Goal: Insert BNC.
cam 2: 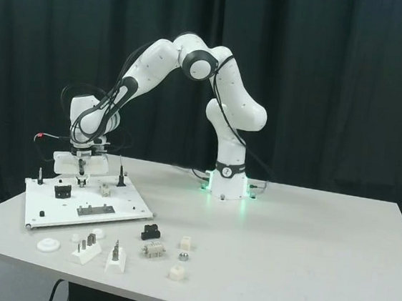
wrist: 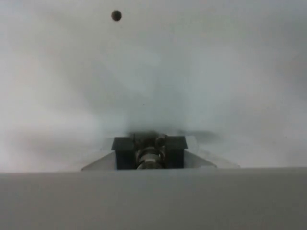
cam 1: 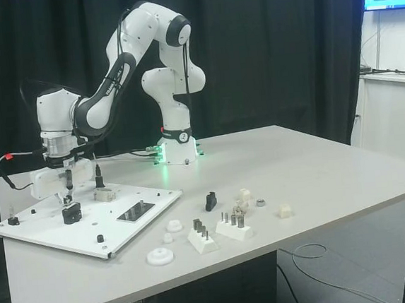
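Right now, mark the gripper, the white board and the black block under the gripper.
gripper [cam 1: 68, 191], first room view, between its fingertips above the block.
white board [cam 1: 135, 232], first room view, bare near edge of the plate.
black block [cam 2: 62, 191], second room view, the block's front face.

One white robot arm [cam 2: 169, 61] stands bolted on one grey table [cam 2: 306, 241]. One white board [cam 2: 83, 210] lies on the table. Near the board's front edge sit two wedge-shaped white holders [cam 1: 205, 242], each with small grey pegs standing in it. One white gear [cam 1: 158, 256] lies at the table's front, with two smaller white round parts [cam 1: 174, 225] near it. One loose black block [cam 1: 211, 202] rests beside the board. One black block [cam 1: 72, 214] sits on the board itself. One small white cube [cam 1: 286, 210] lies apart from the rest.
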Tool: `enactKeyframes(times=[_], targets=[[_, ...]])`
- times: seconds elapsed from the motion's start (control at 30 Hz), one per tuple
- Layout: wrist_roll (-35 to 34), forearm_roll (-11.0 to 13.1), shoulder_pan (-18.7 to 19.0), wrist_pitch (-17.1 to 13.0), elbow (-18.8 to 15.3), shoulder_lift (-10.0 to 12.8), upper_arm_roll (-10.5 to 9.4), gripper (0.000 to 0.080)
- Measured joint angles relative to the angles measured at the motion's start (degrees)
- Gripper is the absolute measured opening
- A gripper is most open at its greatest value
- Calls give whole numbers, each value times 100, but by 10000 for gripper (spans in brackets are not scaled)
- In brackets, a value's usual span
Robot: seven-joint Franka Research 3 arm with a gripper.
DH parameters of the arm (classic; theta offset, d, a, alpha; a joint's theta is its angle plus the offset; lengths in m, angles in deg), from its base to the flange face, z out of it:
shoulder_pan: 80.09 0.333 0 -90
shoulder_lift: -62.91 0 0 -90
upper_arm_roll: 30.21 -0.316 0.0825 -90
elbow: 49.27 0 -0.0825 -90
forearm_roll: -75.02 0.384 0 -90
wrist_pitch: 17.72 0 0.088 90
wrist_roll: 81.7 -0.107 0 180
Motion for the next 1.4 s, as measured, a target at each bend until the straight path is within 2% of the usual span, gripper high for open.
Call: enactKeyframes(times=[1.4], targets=[[-820, 10, -5, 61, 16, 9, 10, 124]])
